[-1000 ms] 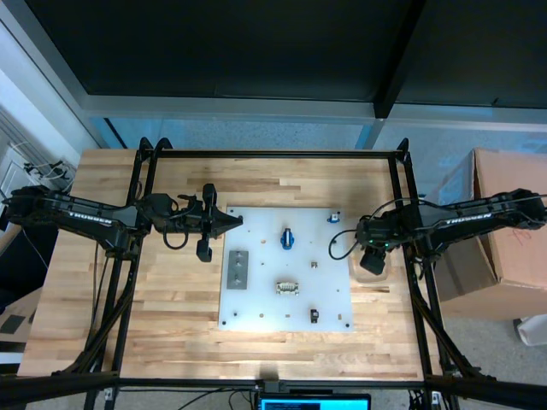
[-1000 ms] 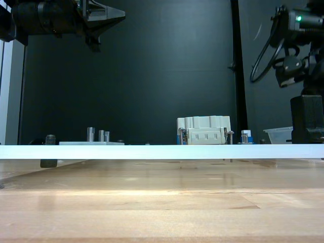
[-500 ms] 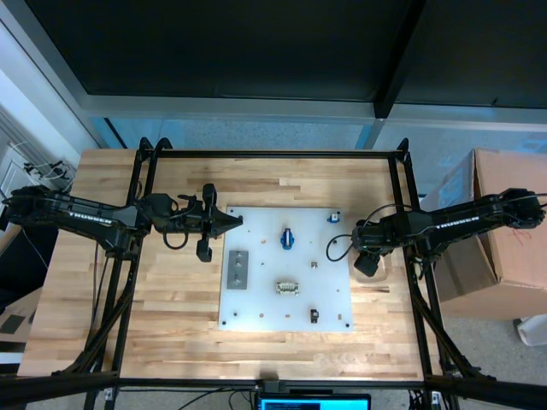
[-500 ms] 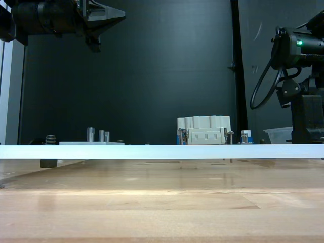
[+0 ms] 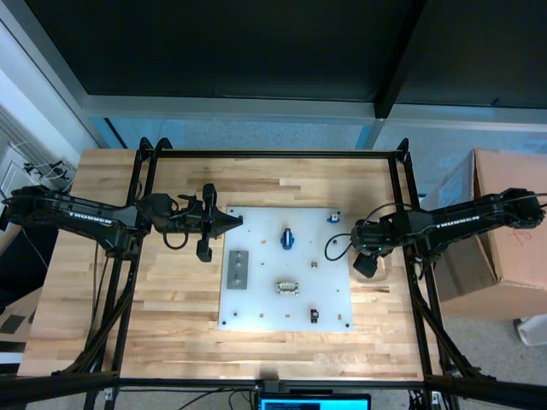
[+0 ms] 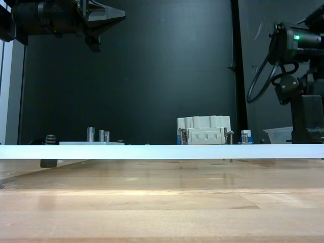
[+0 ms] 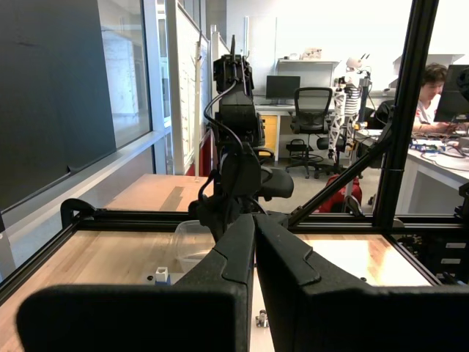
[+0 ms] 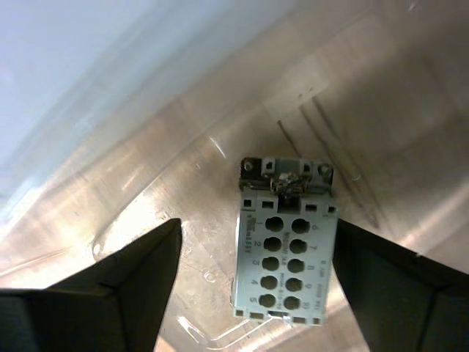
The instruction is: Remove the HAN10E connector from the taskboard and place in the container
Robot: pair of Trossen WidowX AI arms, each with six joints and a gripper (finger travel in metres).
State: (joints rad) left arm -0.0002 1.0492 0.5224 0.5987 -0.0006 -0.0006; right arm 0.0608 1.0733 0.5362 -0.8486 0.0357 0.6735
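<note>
The grey HAN10E connector (image 8: 286,253) lies free on the floor of the clear container (image 8: 132,183), its pin holes facing the right wrist camera. My right gripper (image 8: 256,235) hovers over it, open, one finger (image 8: 124,271) on either side and neither touching it. From above, the right gripper (image 5: 366,265) covers most of the container (image 5: 380,266) at the board's right edge. The connector's mating housing (image 5: 288,289) stays seated on the white taskboard (image 5: 256,307) and stands upright in the low view (image 6: 204,130). My left gripper (image 5: 236,219) is shut, held high over the board's far left corner (image 7: 254,216).
The board also carries a grey block with pegs (image 5: 237,268), a blue knob (image 5: 287,237), a small blue part (image 5: 332,218) and a small black part (image 5: 314,315). A black frame (image 5: 273,155) rims the table. A cardboard box (image 5: 504,231) stands off the table's right side.
My right gripper has shifted slightly left over the container, dipping and then rising a little in the low view. The left arm has not moved.
</note>
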